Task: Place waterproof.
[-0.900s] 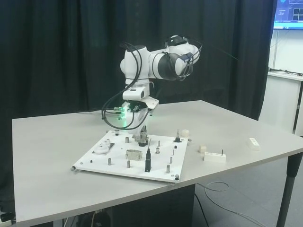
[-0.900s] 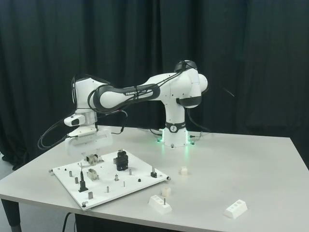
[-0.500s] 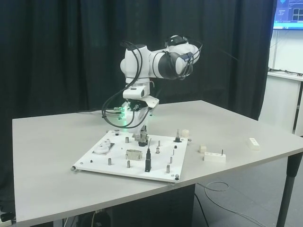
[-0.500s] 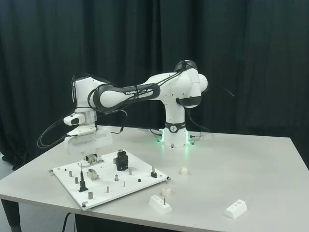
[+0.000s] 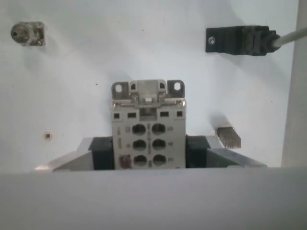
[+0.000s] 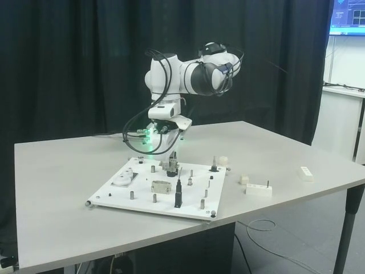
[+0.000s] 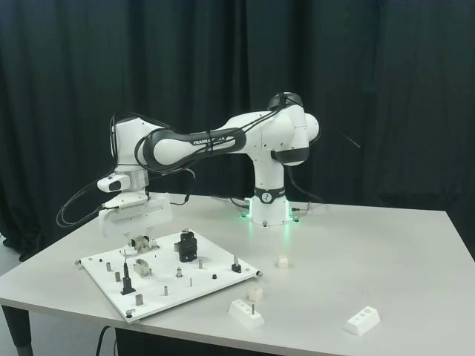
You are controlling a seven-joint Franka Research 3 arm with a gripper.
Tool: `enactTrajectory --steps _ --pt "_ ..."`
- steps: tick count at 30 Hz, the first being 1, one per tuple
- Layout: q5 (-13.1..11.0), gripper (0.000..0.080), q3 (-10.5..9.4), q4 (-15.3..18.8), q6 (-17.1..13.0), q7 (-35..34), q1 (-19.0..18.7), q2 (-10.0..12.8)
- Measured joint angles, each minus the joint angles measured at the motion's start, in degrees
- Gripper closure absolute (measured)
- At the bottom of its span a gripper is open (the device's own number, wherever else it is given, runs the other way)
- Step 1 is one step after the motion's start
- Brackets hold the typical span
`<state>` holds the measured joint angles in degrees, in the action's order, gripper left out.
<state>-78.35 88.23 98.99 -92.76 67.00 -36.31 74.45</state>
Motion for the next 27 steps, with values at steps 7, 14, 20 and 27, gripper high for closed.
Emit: enactTrajectory --steps 7,14,20,27 --pt "0.0 0.0494 0.0 -0.1 0.0 0.0 0.0 0.0" --pt "0.0 0.0494 0.0 -0.1 0.0 0.0 0.0 0.0" --pt "0.0 0.0494 0.0 -0.4 0.6 -0.4 -0.1 0.0" --pt "-0.8 0.0494 0.02 -1.1 4.2 -2.4 -1.0 -0.4"
